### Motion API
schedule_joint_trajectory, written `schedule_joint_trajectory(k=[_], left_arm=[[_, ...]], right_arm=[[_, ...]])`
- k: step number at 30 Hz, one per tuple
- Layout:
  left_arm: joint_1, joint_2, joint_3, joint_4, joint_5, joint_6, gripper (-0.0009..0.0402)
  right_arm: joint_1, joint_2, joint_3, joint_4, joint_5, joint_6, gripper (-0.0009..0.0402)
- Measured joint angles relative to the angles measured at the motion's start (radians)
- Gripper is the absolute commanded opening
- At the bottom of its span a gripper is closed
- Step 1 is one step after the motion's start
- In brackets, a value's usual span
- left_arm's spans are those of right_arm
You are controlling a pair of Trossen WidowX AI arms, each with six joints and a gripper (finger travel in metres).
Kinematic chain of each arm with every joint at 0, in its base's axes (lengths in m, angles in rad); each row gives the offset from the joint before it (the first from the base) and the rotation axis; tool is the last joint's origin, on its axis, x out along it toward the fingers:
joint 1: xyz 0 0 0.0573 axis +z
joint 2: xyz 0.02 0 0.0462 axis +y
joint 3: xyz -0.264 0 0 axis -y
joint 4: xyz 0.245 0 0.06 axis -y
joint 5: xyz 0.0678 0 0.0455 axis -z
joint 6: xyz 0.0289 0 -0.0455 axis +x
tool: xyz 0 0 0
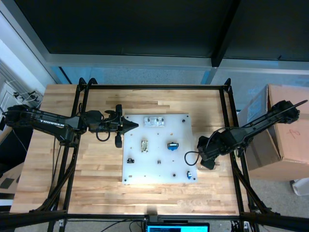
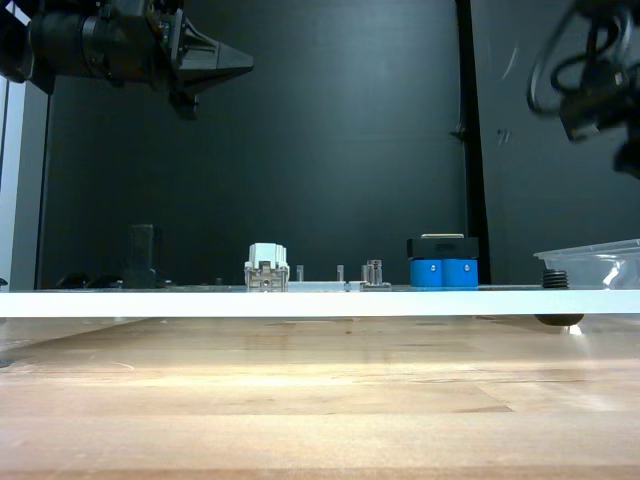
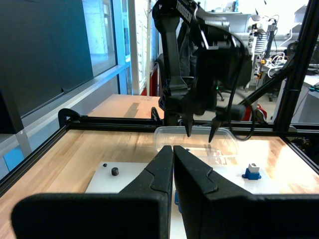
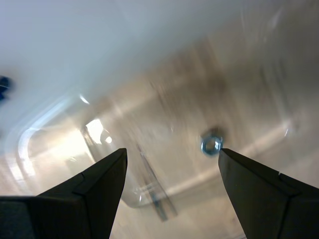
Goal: Unfasten the M12 nut and place it in the container
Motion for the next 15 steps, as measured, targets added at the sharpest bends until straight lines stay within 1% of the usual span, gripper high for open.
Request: schedule_joint_trajectory(k=[3,8,10,12,13,15], left_arm=[[0.000,0.000,0.000,0.000,0.000,0.000,0.0000],[0.000,0.000,0.000,0.000,0.000,0.000,0.0000],[0.000,0.000,0.000,0.000,0.000,0.000,0.0000],[0.000,0.000,0.000,0.000,0.000,0.000,0.0000],[0.000,0.000,0.000,0.000,0.000,0.000,0.0000],[0.000,0.000,0.000,0.000,0.000,0.000,0.0000]], right_arm=[[-0.016,-0.019,0.068,-0.014,0.027,-0.083,0.0234],[-0.087,-0.064,0.177,-0.016,0.030,-0.271,0.0206],[-0.125,-0.070,0.209,-0.006,0.035,-0.423,0.0187],[-0.162,-0.070,0.226,0.019,0.052,-0.599,0.0163],[-0.182,-0.070,0.227,0.042,0.051,-0.664,0.0148],[-0.219,-0.070,0.227,0.110,0.027,-0.745,0.0118]])
